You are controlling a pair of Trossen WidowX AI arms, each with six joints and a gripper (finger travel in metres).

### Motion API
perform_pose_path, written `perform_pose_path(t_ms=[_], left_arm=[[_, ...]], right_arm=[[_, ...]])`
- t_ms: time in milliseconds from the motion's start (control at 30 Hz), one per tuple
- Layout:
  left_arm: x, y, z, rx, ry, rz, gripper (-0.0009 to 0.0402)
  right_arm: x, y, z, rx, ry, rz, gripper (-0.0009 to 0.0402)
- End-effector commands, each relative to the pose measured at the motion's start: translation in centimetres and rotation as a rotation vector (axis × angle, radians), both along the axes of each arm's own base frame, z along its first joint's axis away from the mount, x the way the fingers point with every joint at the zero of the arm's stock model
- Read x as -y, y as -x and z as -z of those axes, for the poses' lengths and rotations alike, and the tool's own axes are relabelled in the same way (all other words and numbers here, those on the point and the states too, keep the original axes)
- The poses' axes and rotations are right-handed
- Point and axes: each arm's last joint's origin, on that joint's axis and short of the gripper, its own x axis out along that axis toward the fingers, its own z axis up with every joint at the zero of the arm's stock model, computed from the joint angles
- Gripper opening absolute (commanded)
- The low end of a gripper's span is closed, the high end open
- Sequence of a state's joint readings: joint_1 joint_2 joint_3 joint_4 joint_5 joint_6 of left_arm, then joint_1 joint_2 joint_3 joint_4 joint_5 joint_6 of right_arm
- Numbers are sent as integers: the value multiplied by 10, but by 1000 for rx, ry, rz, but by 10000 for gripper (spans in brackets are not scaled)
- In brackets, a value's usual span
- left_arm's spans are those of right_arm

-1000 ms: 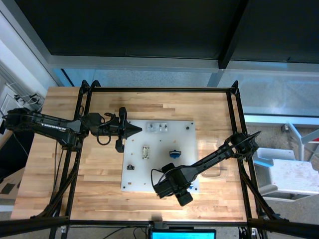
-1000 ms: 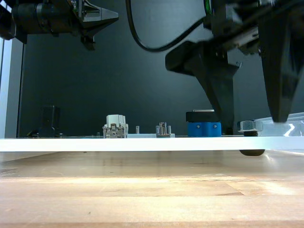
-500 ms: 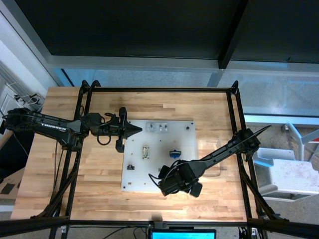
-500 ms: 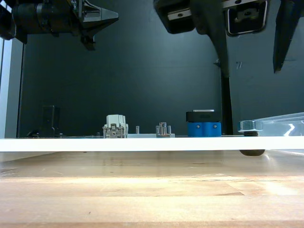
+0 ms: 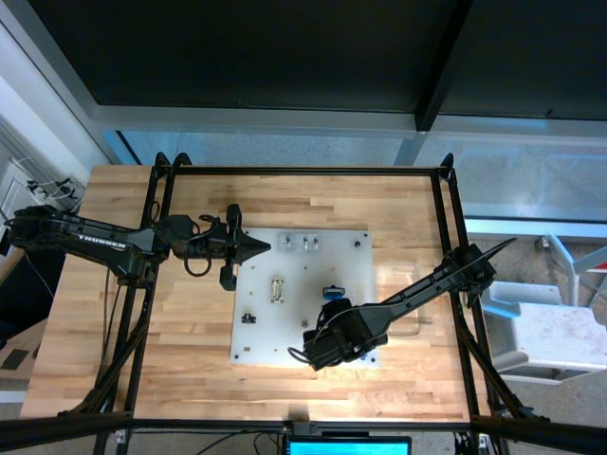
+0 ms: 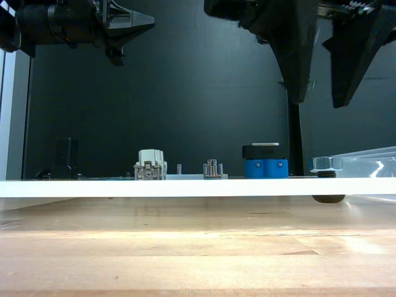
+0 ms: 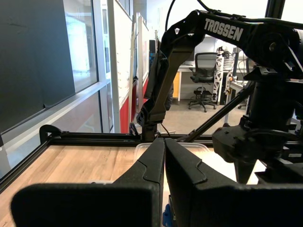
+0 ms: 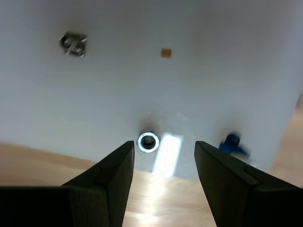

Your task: Pick the M12 fastener and fasten on the M12 threads

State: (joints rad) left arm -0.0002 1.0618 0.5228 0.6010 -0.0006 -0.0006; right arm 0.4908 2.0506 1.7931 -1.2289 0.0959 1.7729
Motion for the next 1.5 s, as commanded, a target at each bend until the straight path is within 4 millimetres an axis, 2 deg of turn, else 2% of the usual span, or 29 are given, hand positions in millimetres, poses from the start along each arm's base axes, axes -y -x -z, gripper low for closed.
perform_pose_path(t_ms=[33,167,400,567,667,767,933,1033,1167,1500], left_arm=[[0,0,0,0,0,0,0],[0,0,0,0,0,0,0],[0,0,0,0,0,0,0],[0,0,0,0,0,0,0],[0,0,0,0,0,0,0],[0,0,0,0,0,0,0],[0,0,0,0,0,0,0],[0,0,0,0,0,0,0],[0,0,0,0,0,0,0],[0,0,0,0,0,0,0]], right_arm=[[0,0,1,-19,30,-195,177],[0,0,1,-27,57,-443,177],[-1,-2,1,-19,93,-773,177],[-1,-2,1,-25,115,-949,173],[-1,-2,1,-30,125,-1030,155],[0,-1,4,-43,127,-1077,111],[4,-1,13,-60,89,-1170,-7],[8,-3,18,-60,96,-1188,11],[11,-5,21,-49,100,-1200,-2],[9,-3,39,-31,83,-1214,0]])
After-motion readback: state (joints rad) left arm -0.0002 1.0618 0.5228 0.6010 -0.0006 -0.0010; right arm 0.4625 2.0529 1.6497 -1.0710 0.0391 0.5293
